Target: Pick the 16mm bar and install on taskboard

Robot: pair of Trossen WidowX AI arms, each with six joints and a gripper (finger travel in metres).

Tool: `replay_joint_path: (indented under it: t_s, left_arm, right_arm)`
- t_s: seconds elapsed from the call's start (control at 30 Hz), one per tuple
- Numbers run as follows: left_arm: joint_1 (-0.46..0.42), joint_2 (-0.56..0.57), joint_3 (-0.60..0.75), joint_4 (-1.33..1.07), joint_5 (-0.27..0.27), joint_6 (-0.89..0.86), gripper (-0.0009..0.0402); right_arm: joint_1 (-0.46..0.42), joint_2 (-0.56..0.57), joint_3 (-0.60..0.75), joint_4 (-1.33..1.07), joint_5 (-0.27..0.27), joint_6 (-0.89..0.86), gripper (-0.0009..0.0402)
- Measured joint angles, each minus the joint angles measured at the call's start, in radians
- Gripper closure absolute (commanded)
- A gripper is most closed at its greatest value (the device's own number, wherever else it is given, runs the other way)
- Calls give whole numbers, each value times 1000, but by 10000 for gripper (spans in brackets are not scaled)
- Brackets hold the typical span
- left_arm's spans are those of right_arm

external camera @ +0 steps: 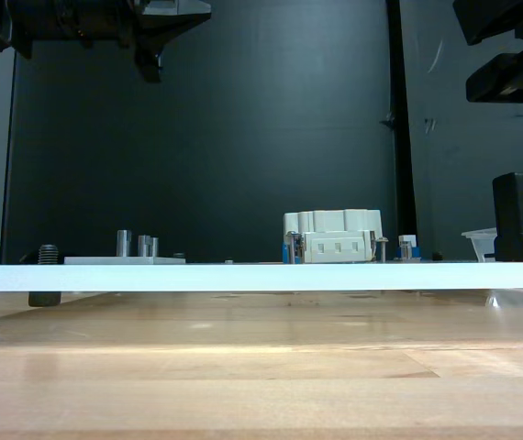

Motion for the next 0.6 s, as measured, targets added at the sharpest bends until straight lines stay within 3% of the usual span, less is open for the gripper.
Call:
replay_joint_path:
  t_s: [0.6]
  left_arm:
    - [0, 0, 0, 0, 0, 0, 393]
  right_arm:
    - [60, 72, 10, 126, -1, 13, 393]
